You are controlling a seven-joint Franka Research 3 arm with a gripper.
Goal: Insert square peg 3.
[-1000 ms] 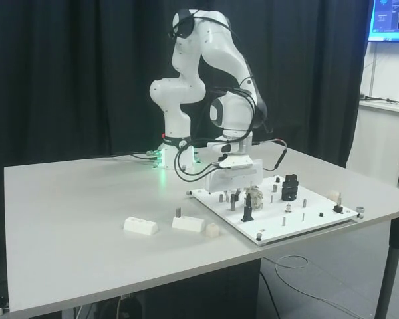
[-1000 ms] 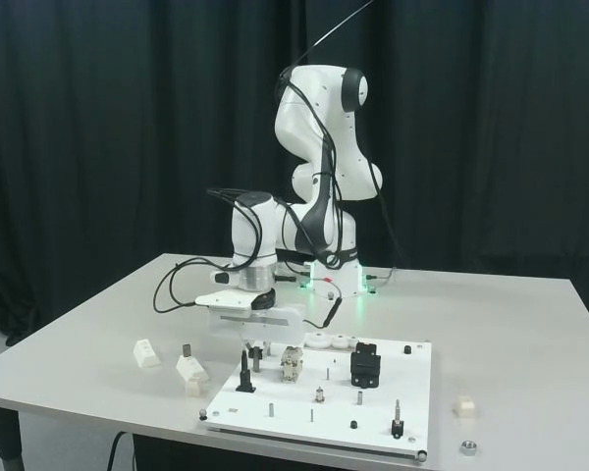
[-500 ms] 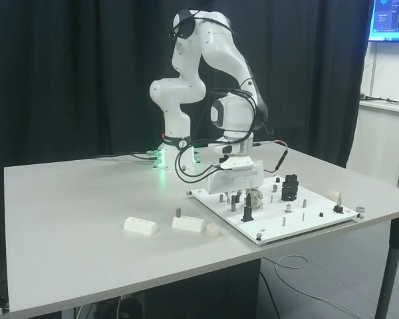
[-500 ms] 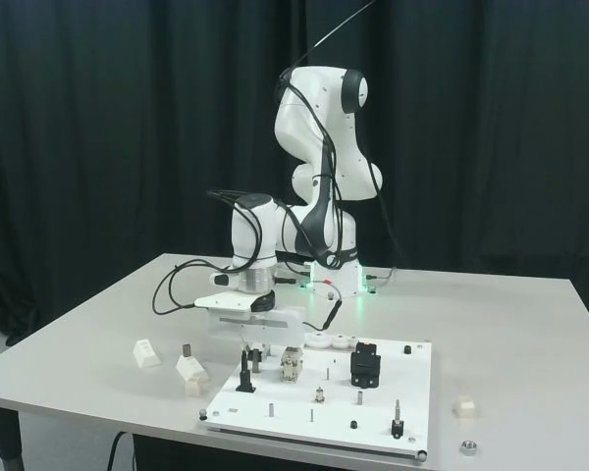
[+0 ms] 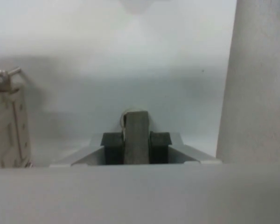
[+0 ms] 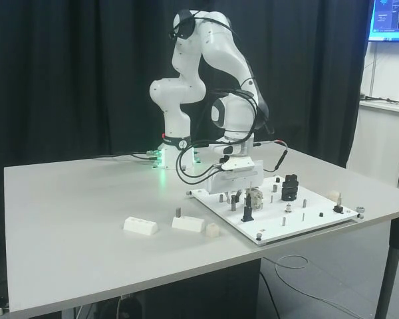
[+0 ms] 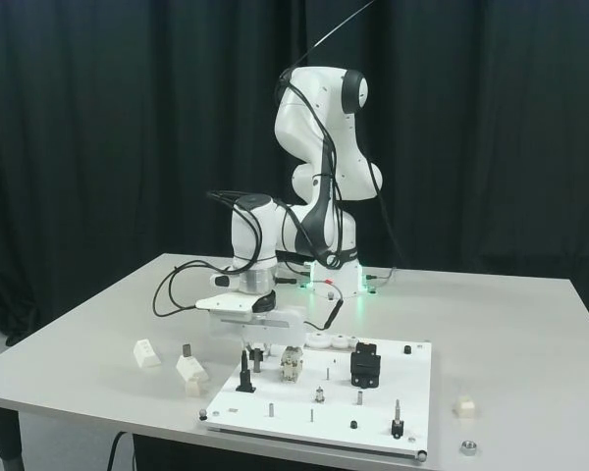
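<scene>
The gripper (image 5: 136, 140) hangs low over the near-left part of the white board (image 7: 373, 417), its black fingers (image 5: 111, 145) clenched on the grey square peg (image 5: 136, 135), which stands upright between them just above the board. No brand, label or writing can be read on arm, board or parts.

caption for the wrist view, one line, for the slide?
Wrist view: claw shut on a grey square peg, held upright just above the white board.
</scene>
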